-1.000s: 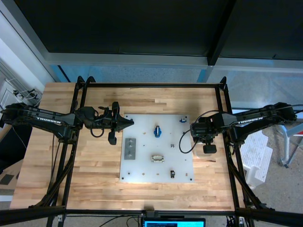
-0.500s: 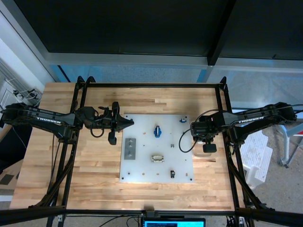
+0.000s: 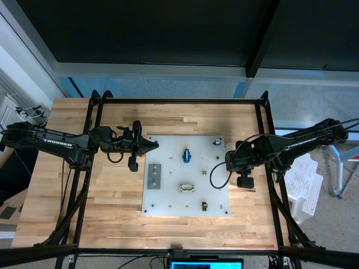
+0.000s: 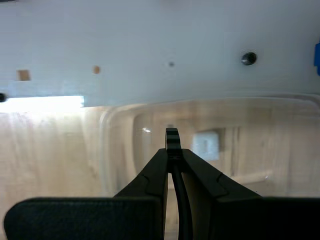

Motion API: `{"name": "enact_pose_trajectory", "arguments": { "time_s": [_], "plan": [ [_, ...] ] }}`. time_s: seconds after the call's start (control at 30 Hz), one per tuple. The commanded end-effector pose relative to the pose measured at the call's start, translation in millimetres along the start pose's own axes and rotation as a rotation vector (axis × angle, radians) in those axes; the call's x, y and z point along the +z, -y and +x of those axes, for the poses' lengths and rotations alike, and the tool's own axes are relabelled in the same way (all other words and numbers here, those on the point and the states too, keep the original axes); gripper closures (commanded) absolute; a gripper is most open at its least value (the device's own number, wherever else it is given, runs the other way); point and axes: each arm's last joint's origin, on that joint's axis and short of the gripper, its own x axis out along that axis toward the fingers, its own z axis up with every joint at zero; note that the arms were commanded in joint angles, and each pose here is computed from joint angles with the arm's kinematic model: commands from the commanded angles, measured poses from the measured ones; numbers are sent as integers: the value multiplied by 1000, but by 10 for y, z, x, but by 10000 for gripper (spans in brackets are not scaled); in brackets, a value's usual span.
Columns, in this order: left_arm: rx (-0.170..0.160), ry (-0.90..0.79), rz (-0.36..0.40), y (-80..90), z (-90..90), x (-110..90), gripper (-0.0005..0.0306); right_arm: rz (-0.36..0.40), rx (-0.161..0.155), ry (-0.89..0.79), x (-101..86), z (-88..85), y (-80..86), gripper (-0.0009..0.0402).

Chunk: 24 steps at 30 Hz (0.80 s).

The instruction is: Pick the USB connector and install on taskboard

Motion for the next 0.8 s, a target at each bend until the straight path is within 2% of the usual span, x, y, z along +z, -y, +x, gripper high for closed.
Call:
{"name": "enact_pose_trajectory", "arguments": {
  "time_s": [0.03, 0.43, 0.8],
  "plan": [
    [0, 1, 0, 0, 0, 2, 300, -7, 6, -5, 30, -34, -118, 393],
    [0, 0, 0, 0, 0, 0, 300, -105, -3, -80, 162, -117, -597, 393],
    [0, 0, 0, 0, 0, 0, 300, -114, -7, -89, 575, -77, -939, 393]
  ]
}}
